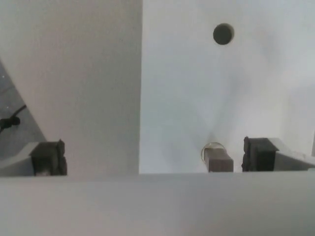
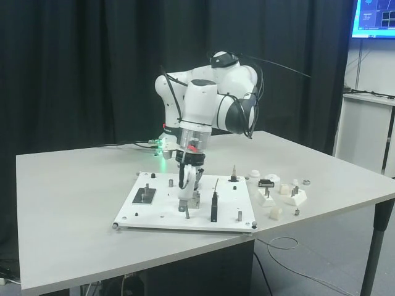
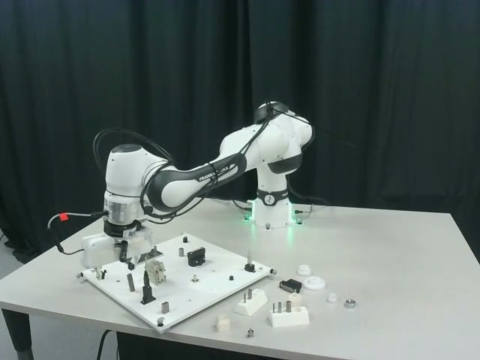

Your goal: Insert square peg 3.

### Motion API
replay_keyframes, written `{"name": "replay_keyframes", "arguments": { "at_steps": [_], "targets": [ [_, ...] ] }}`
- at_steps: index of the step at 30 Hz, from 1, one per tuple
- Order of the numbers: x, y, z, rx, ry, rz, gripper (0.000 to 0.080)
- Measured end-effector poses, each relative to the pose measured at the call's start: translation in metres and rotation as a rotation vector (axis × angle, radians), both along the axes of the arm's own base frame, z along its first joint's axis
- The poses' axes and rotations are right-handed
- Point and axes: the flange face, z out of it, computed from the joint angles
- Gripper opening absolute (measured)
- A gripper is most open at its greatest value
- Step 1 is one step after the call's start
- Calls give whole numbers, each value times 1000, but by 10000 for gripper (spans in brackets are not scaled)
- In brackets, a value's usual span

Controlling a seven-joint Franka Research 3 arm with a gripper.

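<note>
Gripper [image 1: 152, 157] hangs low over the near edge of the white assembly board [image 2: 154, 213]; fingers [image 1: 49, 158] spread wide, nothing between the pads. Wrist view: the square peg [image 1: 220, 162], grey, flat-faced and blocky, stands in a round light-rimmed socket just inside one finger, apart from it. A dark round hole [image 1: 223, 34] lies farther out on the smooth white board surface.

Board sits on the grey table [image 2: 68, 197], one corner close to the table's front edge. Around the gripper: a flat grey plate [image 2: 144, 196] to one side, an upright black post [image 2: 214, 207] on the other, short pins [image 2: 239, 215] near the board's front edge. Room between these is narrow.

Loose white blocks [image 2: 295, 196] and a white ring [image 3: 313, 283] lie on the table well apart from the board. Black curtain [image 2: 92, 68] behind.
</note>
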Motion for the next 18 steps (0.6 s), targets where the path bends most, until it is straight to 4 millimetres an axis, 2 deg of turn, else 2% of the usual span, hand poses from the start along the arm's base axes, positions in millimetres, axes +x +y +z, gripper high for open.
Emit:
{"name": "replay_keyframes", "arguments": {
  "at_steps": [18],
  "targets": [
    [4,-2,-14,6,-10,5,800]
  ]
}}
